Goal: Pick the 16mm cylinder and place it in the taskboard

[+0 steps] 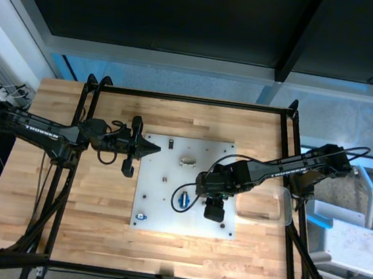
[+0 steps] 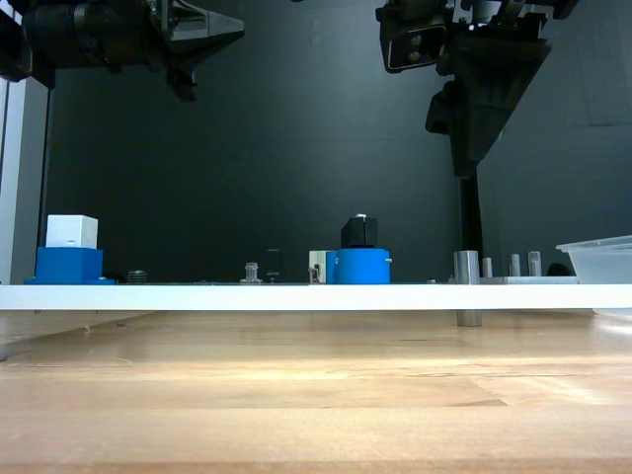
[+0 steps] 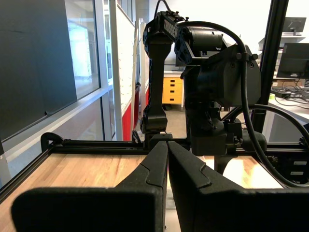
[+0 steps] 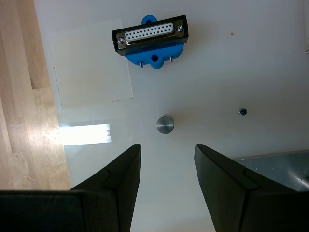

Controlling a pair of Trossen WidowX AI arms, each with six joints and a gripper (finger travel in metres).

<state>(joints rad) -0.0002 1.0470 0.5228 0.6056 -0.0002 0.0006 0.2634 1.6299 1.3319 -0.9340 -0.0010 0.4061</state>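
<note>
Grey, short, round metal peg, the 16mm cylinder [image 4: 164,124], stands upright on the flat square white taskboard [image 4: 203,63], toward its 4 o'clock part. The right gripper [image 4: 167,146] hovers above it, fingers spread and empty. The left gripper [image 3: 167,143], fingers pressed together, hangs over the board's 10 o'clock edge.

Even overhead light brightens the surface [image 1: 27,188]. A white glare patch lies on the taskboard [image 4: 203,58] by its edge, beneath the parted right jaws. In the low view the near surface blurs, and the closed left jaws above the taskboard's left edge are silhouetted against black.
</note>
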